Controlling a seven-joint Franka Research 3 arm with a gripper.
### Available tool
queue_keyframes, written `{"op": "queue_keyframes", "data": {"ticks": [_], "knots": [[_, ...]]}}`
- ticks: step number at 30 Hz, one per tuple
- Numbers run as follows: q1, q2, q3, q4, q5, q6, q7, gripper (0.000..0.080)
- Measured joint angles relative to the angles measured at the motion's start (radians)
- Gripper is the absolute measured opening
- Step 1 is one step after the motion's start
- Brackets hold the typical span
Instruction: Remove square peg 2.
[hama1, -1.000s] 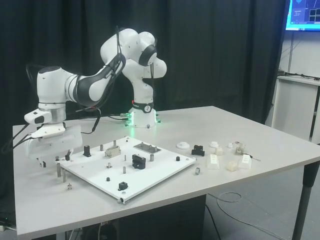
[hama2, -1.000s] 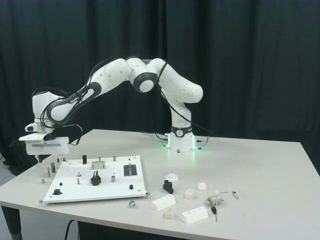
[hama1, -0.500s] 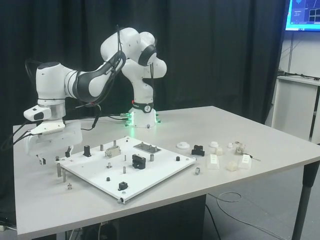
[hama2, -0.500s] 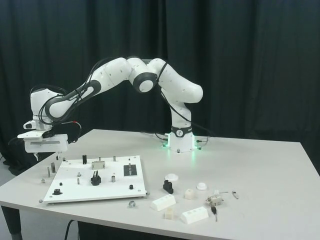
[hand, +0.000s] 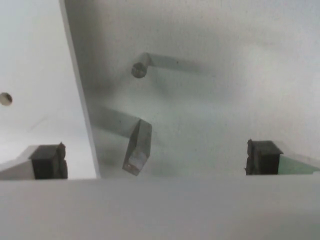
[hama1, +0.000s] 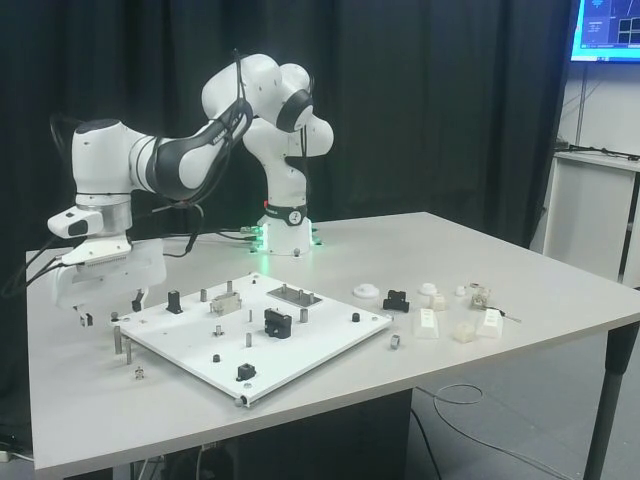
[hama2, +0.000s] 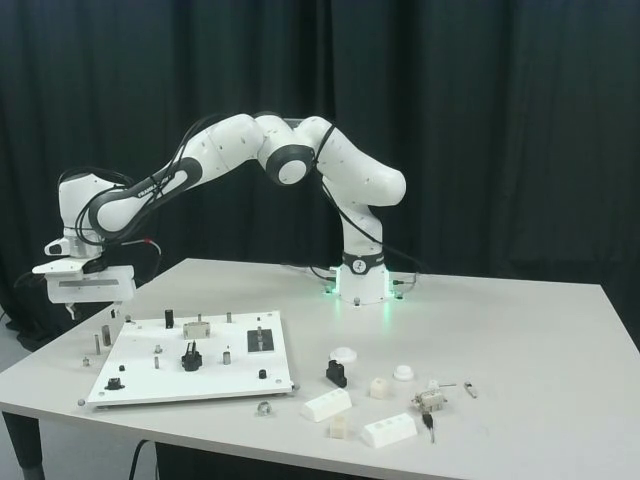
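I see pincer (hand: 155, 162) spread wide and holding nothing, hovering over bench (hama1: 520, 290), square peg (hand: 137, 146) standing below it just beside white board (hama1: 260, 335) edge, round peg (hand: 140, 68) near

White arm (hama1: 190, 150) stretches from its base (hama1: 283, 228) out toward 9 o'clock in the first room view, elbow high, wrist bent down. Gripper (hama1: 108, 308) points straight down, hovering with nothing in it. Fingers (hand: 48, 161) spread wide apart in the wrist view, black pads (hand: 261, 157) facing each other.
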Motion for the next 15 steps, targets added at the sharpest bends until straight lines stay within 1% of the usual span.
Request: {"op": "queue_keyframes", "data": {"ticks": [15], "knots": [[0.001, -0.002, -0.003, 0.021, 0.0, -0.027, 0.0, 0.08]]}}
